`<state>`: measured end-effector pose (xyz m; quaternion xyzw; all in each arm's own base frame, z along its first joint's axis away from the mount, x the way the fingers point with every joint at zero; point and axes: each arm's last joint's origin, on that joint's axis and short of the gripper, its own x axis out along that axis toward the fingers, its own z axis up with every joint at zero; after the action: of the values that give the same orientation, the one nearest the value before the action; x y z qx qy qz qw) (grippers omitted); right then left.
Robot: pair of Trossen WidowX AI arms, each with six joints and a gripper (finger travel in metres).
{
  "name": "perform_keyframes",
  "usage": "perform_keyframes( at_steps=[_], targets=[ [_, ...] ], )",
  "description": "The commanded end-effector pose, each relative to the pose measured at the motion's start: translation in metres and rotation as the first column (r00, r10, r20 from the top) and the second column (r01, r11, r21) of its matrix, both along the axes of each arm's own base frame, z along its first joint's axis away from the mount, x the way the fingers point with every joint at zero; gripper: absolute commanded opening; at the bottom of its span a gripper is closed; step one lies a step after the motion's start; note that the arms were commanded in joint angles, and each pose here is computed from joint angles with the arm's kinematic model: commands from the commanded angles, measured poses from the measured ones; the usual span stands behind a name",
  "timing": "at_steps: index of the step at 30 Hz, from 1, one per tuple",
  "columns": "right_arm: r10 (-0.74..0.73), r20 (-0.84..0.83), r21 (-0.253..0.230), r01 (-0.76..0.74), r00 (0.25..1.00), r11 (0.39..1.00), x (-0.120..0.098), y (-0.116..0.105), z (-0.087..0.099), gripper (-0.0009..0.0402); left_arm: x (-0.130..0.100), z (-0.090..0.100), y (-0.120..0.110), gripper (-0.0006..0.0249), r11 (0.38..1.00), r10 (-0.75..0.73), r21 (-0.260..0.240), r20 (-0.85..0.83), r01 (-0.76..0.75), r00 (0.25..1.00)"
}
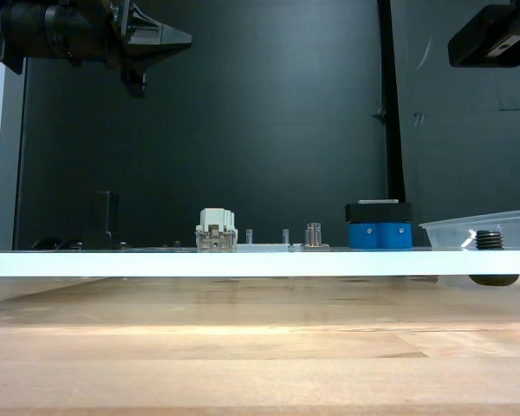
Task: Pick the RJ45 connector and install on the taskboard
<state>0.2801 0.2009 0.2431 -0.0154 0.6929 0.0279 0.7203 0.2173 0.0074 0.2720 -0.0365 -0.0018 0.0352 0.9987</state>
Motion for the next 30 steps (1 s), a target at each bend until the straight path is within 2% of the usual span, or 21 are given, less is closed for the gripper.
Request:
perform_keyframes(
  at_steps=[1, 30],
  targets=[
    [-0.003, -0.009, -0.006, 0.003, 1.000, 1.000, -0.0005, -0.0008, -0.0005, 0.0000, 0.0000, 0.0002, 0.0001, 0.0000, 1.000, 0.000, 0.000, 0.001, 0.000, 1.000],
    [-0.002, 0.002, -0.008, 0.002, 1.000, 1.000, -0.0001, -0.0018, 0.0009, 0.0000, 0.0000, 0.0002, 0.0001, 0.0000, 1.000, 0.000, 0.000, 0.001, 0.000, 1.000]
  ],
)
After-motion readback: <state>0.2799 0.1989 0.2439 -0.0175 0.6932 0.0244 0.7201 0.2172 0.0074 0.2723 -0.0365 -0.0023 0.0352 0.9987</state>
